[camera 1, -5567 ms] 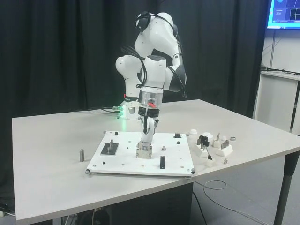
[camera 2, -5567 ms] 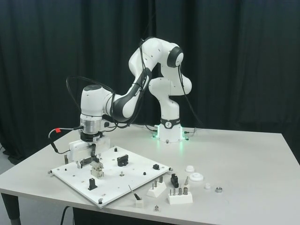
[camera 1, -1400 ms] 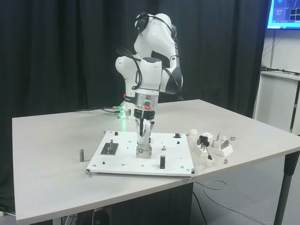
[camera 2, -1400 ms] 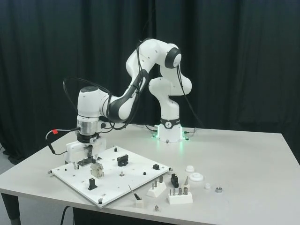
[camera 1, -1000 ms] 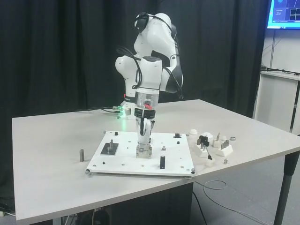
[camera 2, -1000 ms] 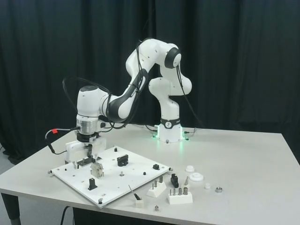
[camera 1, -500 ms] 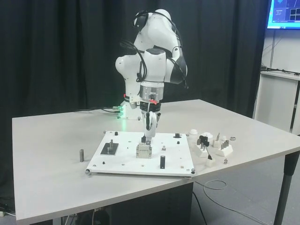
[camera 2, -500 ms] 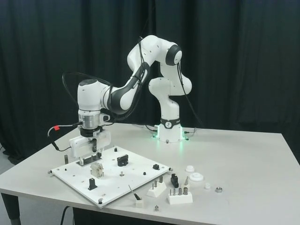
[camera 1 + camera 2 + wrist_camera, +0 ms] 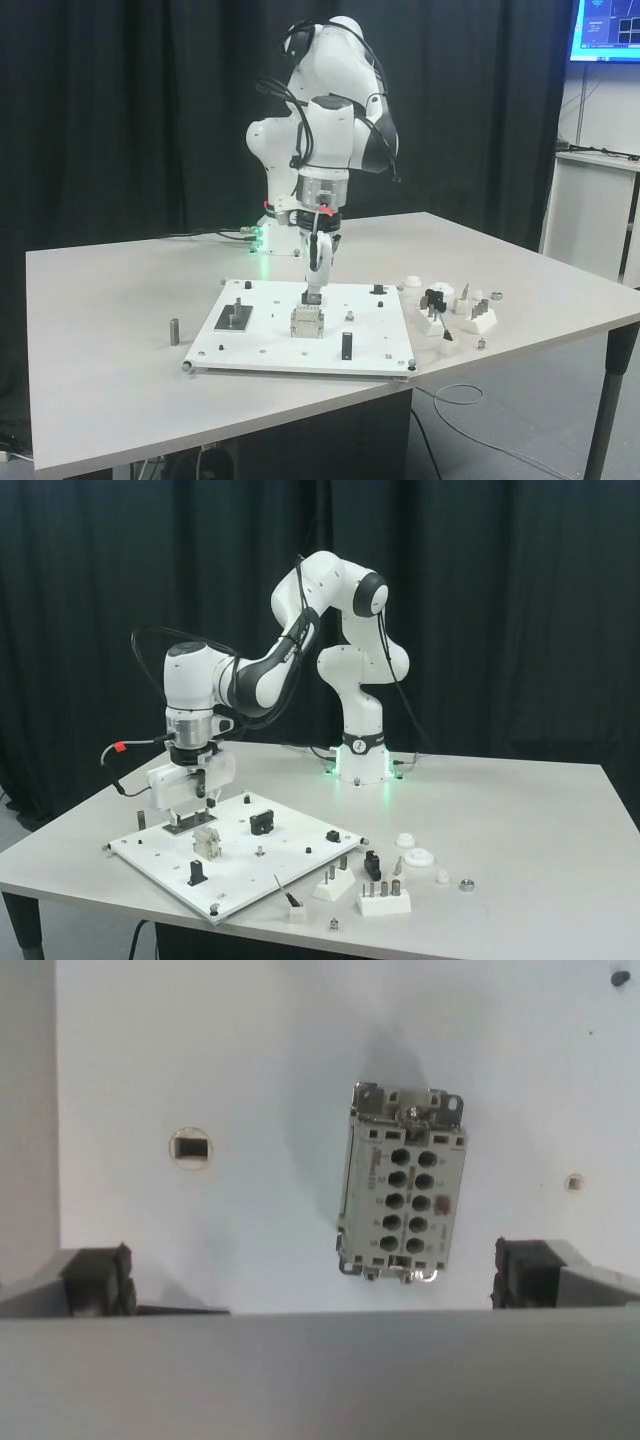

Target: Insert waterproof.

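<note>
Grey table: carries all items below; arm base bolted at the rear, green light at its foot.

White arm: bent over the board, wrist pointing straight down, black cable looped beside it.

White board: flat on the table, nearer the front edge; small pegs and holes across its top.

Gripper: hangs above the board, directly over the connector, not touching it. Fingers set wide apart in wrist view, one to each side of the connector w/ clear gap both sides; nothing held between them.

Waterproof connector: grey rectangular block w/ two rows of round sockets, metal tabs at both short ends. Sits upright on the board, approx. mid-board, free of the gripper.

Black flat plate: on the board, to the side of the connector away from the white parts.

Black upright block: on the board near its front edge, close to the connector.

White holders: grp of small white stands w/ grey pins, on the table just off the board's edge.

Grey post: stands alone on the table, beside the board's other edge.

Rectangular slot: small recess in the board, well apart from the connector in wrist view.
</note>
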Controlling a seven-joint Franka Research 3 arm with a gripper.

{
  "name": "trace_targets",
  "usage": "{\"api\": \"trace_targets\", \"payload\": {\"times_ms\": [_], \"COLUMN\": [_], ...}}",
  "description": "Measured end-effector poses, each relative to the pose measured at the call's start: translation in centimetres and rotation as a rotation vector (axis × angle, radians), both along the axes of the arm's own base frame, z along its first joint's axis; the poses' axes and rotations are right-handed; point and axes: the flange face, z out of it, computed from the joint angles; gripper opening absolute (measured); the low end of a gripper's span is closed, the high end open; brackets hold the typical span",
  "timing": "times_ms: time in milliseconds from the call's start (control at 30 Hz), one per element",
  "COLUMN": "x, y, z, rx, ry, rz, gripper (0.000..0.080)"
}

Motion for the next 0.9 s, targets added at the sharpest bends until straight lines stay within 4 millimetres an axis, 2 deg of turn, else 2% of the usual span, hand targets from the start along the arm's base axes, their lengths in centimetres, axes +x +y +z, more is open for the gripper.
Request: {"api": "trace_targets", "payload": {"times_ms": [900], "x": [-0.48], "y": [-0.96], "z": [0.15], "rx": [-0.025], "ry": [0.023], "rz": [0.004], "gripper": [0.0800]}}
